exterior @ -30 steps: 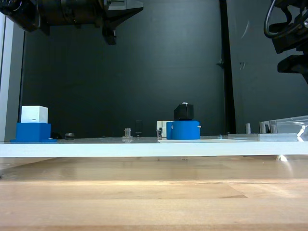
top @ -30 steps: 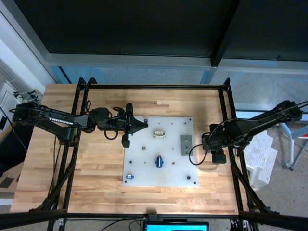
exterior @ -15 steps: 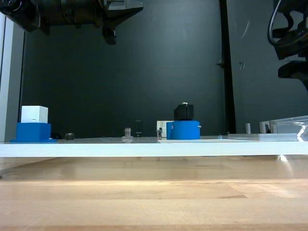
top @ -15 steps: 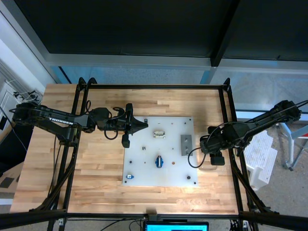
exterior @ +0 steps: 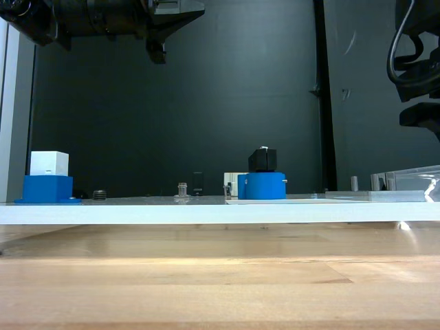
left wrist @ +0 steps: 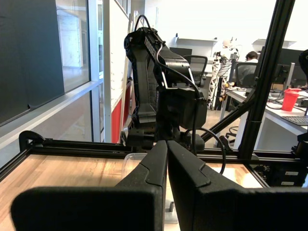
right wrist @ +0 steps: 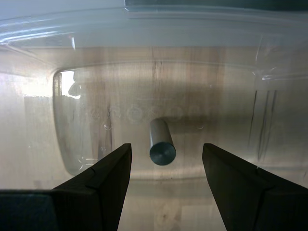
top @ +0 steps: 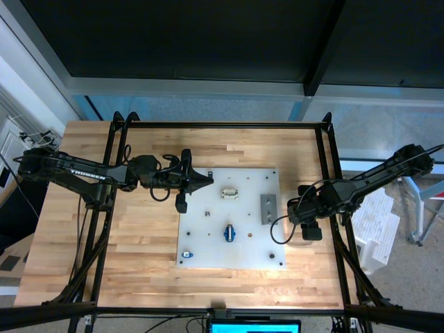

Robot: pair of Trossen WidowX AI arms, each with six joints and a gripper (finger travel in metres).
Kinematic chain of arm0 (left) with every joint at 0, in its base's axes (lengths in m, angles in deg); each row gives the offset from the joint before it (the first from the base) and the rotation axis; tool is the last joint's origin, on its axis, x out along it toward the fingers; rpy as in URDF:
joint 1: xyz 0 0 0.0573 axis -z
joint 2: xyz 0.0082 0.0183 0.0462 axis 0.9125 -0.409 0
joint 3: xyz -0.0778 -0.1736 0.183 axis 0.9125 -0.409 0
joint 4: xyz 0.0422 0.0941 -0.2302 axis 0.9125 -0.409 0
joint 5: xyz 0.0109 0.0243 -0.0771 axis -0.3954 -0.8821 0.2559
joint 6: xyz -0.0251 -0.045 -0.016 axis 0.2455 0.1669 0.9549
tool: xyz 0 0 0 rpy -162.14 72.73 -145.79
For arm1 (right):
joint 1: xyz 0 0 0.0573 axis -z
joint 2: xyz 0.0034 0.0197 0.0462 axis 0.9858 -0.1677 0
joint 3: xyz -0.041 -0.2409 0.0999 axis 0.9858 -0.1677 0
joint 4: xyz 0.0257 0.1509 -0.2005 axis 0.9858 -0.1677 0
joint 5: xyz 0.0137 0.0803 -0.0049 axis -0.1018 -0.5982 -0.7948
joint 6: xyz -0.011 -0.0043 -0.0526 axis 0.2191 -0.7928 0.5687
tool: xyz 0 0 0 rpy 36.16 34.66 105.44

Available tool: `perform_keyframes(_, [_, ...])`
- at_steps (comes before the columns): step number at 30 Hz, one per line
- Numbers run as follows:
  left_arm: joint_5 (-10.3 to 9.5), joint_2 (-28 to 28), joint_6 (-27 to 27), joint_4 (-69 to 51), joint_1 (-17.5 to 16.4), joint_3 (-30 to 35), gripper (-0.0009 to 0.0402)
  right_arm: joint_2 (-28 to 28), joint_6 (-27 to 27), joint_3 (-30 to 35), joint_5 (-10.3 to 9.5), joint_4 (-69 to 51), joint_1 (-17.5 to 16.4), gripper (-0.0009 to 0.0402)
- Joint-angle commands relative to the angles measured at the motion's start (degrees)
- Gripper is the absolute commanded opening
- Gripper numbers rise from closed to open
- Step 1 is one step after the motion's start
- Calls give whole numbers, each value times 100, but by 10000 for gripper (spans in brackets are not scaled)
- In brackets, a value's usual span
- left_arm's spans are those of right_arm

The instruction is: Pick the 16mm cylinder and install on the taskboard

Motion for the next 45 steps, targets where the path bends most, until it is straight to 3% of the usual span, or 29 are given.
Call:
perform_keyframes(1, [0, 0, -2, 0, -2, 2, 0, -2, -48, -74, 2, 105, -13, 204])
perform_keyframes(11, [2, 0, -2, 0, 0, 2, 0, -2, -229, -190, 129, 175, -59, 204])
perform_keyframes(28, [2, 0, -2, 0, -2, 2, 0, -2, -282, -498, 81, 610, -144, 202])
perform_keyframes(45, [2, 0, 0, 0, 0, 2, 0, -2, -302, -518, 79, 658, -168, 93])
